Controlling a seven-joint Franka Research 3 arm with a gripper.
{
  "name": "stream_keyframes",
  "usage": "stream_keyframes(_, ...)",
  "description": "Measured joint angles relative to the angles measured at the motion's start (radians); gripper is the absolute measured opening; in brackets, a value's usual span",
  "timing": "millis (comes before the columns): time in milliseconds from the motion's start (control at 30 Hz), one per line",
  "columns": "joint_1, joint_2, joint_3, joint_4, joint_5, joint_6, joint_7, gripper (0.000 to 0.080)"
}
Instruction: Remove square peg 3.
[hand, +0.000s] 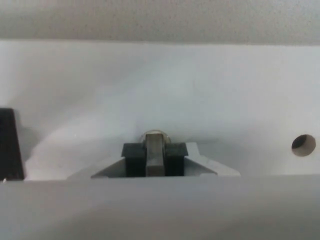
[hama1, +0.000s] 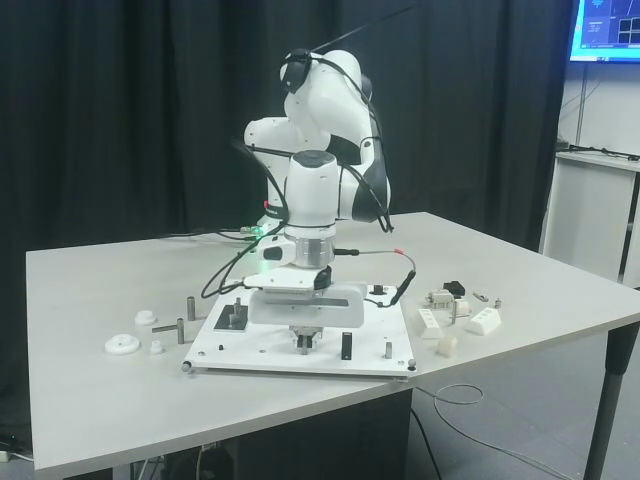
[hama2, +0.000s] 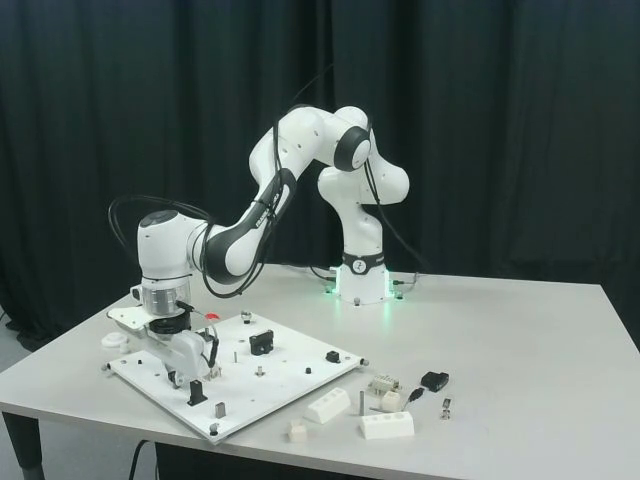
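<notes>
- Gripper (hand: 154, 162) is down at the white board (hama1: 270, 355), its black fingers (hand: 132, 159) closed narrowly on square peg 3 (hand: 154, 150), which stands upright between them.
- Peg sits near the board's front edge, apparently not yet out of its socket.
- To do this step well, I judge: pull straight up along the peg's axis, with no tilt, so the square sides do not jam.
- Keep the grip firm; avoid the black block (hama1: 346, 346) just beside.

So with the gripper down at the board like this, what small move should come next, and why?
Probably a straight lift, with the grip kept. In the wrist view the black fingers are shut on the square peg, which stands upright at the white board, so raising the gripper should draw it out.
</notes>
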Motion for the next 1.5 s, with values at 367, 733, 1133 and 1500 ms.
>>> stream_keyframes(367,0.0,-0.001,0.0,0.0,0.0,-0.002,0.03,0.0076)
stream_keyframes(733,0.0,-0.001,0.0,0.0,0.0,-0.002,0.025,0.0076)
stream_keyframes(1133,0.0,-0.015,-0.002,0.001,-0.005,-0.018,-0.025,0.0076)
stream_keyframes(1500,-0.001,-0.052,-0.012,0.002,-0.019,-0.05,-0.028,0.0076)
